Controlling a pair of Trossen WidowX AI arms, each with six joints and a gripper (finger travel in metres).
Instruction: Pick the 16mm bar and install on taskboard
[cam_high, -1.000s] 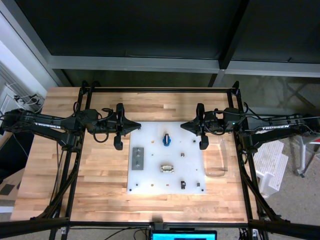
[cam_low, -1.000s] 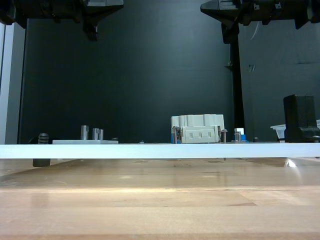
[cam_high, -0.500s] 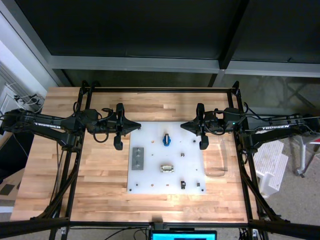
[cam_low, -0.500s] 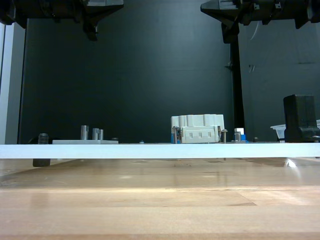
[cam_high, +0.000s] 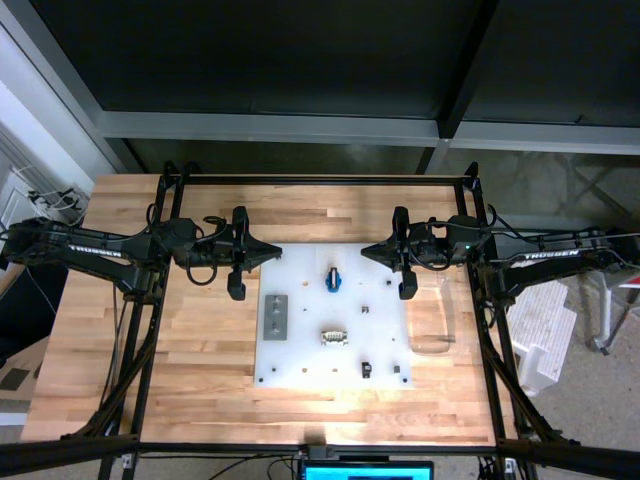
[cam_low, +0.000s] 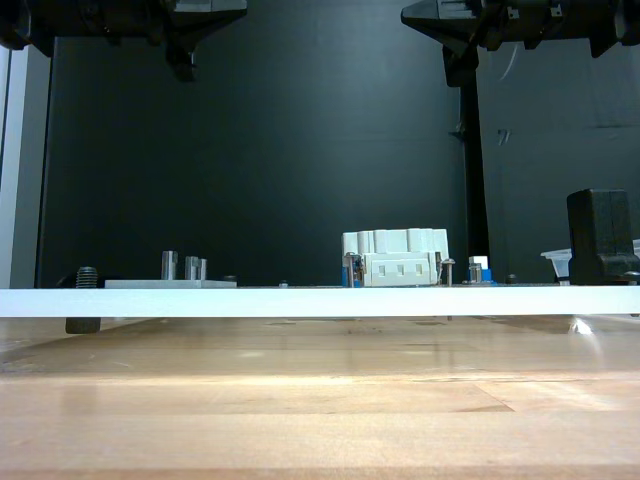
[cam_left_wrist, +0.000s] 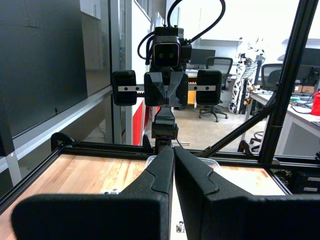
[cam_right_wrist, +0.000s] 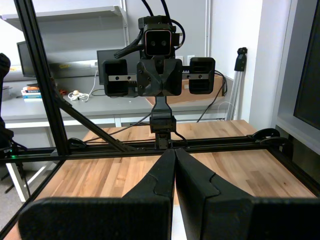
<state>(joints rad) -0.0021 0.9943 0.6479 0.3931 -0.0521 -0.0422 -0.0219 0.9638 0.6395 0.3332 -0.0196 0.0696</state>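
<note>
The white task board (cam_high: 300, 372) lies in the middle of the table. A grey block (cam_high: 275, 317) on its left side carries short upright metal pegs (cam_low: 170, 265). I cannot tell which piece is the 16mm bar, and neither gripper holds one. My left gripper (cam_high: 277, 254) hangs above the board's far left corner, pointing right, shut with nothing between its fingers (cam_left_wrist: 162, 165). My right gripper (cam_high: 364, 252) hangs above the far right part of the board, pointing left, also shut and empty (cam_right_wrist: 175, 151). The two face each other, well apart.
On the board sit a blue part (cam_high: 332, 279), a white connector (cam_high: 334, 338) and a small black part (cam_high: 367, 369). A clear plastic tray (cam_high: 432, 320) lies on the wood just right of the board. A black frame rail (cam_high: 320, 181) runs along the far edge.
</note>
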